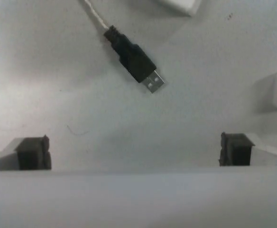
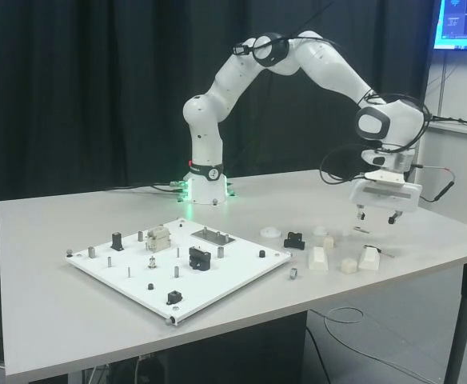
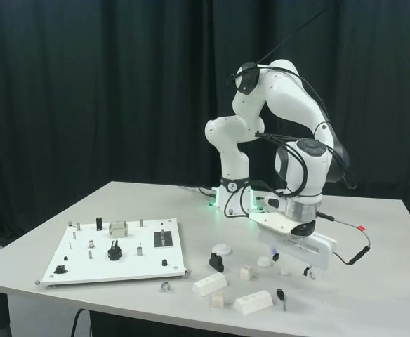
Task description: Remove waterproof.
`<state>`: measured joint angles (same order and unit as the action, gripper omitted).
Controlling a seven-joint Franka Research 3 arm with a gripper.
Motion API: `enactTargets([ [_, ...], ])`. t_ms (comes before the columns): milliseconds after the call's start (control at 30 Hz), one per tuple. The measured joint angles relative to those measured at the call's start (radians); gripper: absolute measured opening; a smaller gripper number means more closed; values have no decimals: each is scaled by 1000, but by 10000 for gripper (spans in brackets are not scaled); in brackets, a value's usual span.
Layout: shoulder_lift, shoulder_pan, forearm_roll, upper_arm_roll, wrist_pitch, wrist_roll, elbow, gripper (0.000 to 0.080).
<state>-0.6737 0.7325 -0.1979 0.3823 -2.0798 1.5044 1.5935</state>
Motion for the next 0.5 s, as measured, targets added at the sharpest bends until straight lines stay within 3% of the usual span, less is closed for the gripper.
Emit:
enactTargets([
  [33,0,0,2,0,2,1,-1,792],
  [500,0,0,24,0,7,61,-7,800],
])
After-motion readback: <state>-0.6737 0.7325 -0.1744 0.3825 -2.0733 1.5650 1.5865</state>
